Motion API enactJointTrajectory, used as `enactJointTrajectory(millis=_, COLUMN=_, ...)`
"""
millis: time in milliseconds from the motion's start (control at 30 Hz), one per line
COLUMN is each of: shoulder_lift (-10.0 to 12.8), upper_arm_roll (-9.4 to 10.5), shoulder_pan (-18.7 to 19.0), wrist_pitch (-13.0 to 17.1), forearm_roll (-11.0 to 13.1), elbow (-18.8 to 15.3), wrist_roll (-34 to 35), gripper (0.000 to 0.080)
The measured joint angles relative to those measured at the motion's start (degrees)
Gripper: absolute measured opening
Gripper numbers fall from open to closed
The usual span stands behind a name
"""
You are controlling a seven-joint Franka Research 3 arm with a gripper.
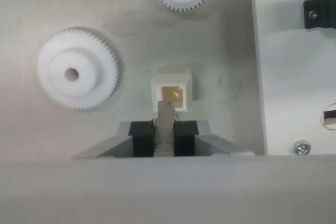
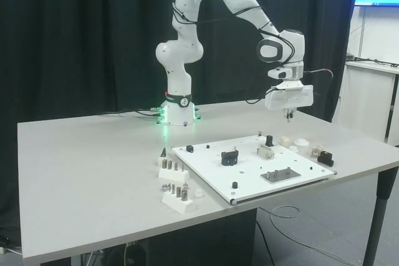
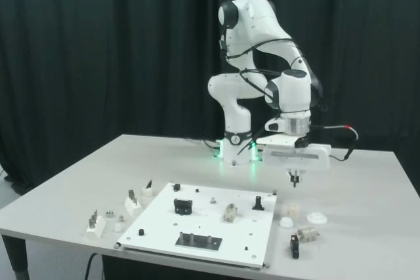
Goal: Insert Ethernet.
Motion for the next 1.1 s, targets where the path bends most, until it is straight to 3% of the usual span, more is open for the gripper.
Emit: enactJointTrajectory(millis=1100, shoulder_lift=0.0, upper_arm_roll=-0.28, shoulder_pan=0.0, wrist_pitch=-0.6, forearm_roll=-0.8, elbow=0.0, wrist_roll=0.0, gripper=0.0076)
